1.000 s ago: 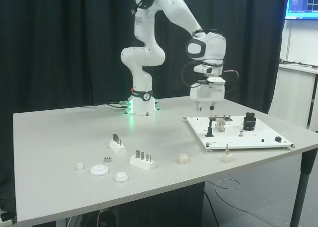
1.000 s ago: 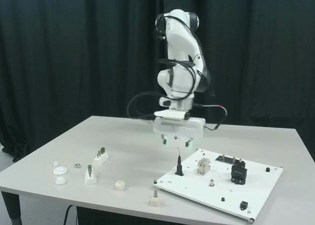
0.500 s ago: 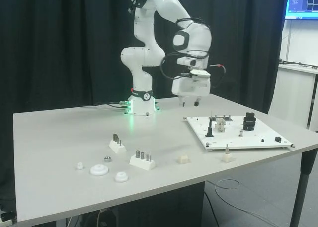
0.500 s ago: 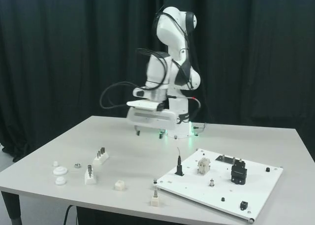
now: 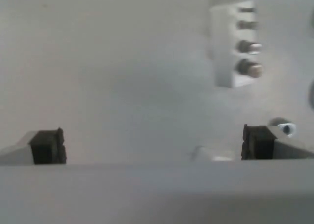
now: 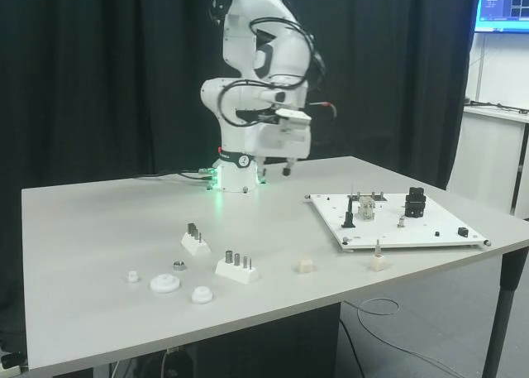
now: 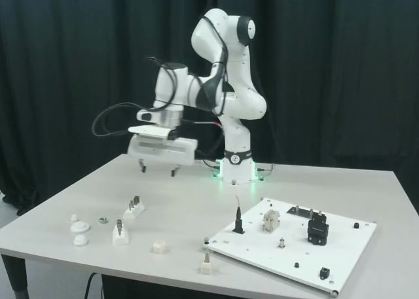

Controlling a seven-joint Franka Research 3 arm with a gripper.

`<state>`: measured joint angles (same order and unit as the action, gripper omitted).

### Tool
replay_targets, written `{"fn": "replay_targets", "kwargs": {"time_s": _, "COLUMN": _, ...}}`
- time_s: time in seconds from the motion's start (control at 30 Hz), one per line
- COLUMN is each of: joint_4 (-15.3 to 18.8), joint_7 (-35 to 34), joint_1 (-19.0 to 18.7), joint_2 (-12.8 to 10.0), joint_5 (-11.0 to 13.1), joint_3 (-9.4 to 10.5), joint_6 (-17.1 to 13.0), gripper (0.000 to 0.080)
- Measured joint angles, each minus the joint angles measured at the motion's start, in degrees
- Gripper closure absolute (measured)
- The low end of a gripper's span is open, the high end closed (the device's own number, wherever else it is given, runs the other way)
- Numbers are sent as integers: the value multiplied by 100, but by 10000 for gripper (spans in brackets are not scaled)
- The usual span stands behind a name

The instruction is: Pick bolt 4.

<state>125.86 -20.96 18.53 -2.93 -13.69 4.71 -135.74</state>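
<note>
**Gripper hovering open, bolt 4 not yet reached**

Bolt 4 is presumably standing in one of the two white holders on the left part of the bench, but no marking is showing which bolt carries this number. In the wrist view one white holder is appearing with two bolts upright in a row of sockets. I cannot tell which of the two holders it is.

In the room views, the rear holder is standing nearer to the arm, and the front holder nearer to the bench edge. The gripper is hanging high above the bench, well apart from both. Its black fingers are spread wide and are holding nothing.

To do this step well, the gripper should be centred over the chosen bolt, with the fingers on either side of its head, and then lowered straight. The bolts are standing close together, so a finger could be knocking a neighbour. I would judge this to be the main risk.

Around the holders a nut and white gears are lying, with a small white block near them. The white assembly board is well apart, so nothing is blocking the descent.
</note>
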Motion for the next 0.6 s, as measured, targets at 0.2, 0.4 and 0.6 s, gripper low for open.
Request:
{"fn": "replay_targets", "kwargs": {"time_s": 0.2, "joint_4": -313, "joint_7": 839, "joint_1": 2, "joint_2": -327, "joint_5": 110, "joint_3": -437, "joint_6": -183, "gripper": 3}}
{"fn": "replay_targets", "kwargs": {"time_s": 0.4, "joint_4": -729, "joint_7": 1630, "joint_1": 3, "joint_2": -744, "joint_5": 325, "joint_3": -795, "joint_6": -291, "gripper": 3}}
{"fn": "replay_targets", "kwargs": {"time_s": 0.6, "joint_4": -1228, "joint_7": 2330, "joint_1": 15, "joint_2": -1219, "joint_5": 571, "joint_3": -1097, "joint_6": -338, "gripper": 3}}
